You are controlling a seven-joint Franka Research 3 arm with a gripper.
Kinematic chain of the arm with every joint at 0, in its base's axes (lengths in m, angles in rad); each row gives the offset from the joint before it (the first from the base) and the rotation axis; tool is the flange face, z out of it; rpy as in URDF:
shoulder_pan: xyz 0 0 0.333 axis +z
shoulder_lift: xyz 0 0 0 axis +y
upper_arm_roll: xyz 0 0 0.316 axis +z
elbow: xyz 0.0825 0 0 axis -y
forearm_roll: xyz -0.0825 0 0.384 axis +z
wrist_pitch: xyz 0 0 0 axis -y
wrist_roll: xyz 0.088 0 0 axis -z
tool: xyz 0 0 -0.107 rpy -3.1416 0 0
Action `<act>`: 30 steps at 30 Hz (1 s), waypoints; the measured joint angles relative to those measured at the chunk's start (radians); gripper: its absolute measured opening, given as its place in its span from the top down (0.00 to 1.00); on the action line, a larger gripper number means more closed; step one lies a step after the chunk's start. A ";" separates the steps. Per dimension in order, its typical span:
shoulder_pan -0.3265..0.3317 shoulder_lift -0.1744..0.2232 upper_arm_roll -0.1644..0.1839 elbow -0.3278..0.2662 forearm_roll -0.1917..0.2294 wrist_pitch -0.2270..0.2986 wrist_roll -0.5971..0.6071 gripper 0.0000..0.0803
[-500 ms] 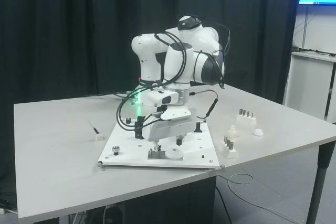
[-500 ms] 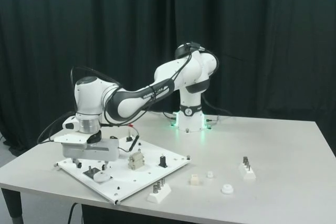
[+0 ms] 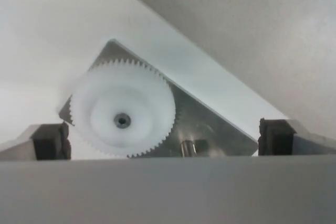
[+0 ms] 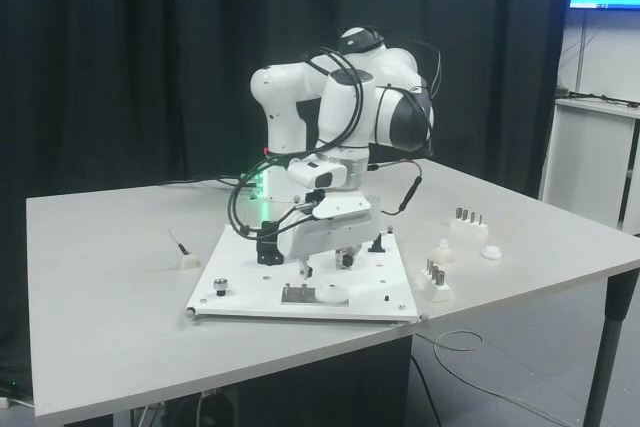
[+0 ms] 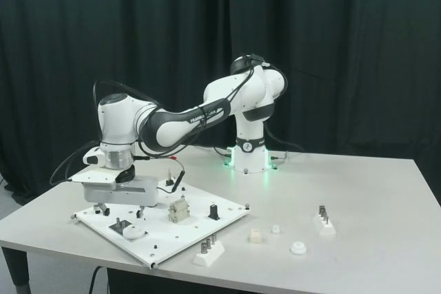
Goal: Pick medium gear.
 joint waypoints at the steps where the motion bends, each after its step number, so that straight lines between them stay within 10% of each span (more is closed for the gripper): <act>1: 0.000 0.000 0.000 0.001 0.000 -0.001 0.001 0.00; 30: 0.004 0.000 0.000 0.016 0.000 -0.012 0.015 0.00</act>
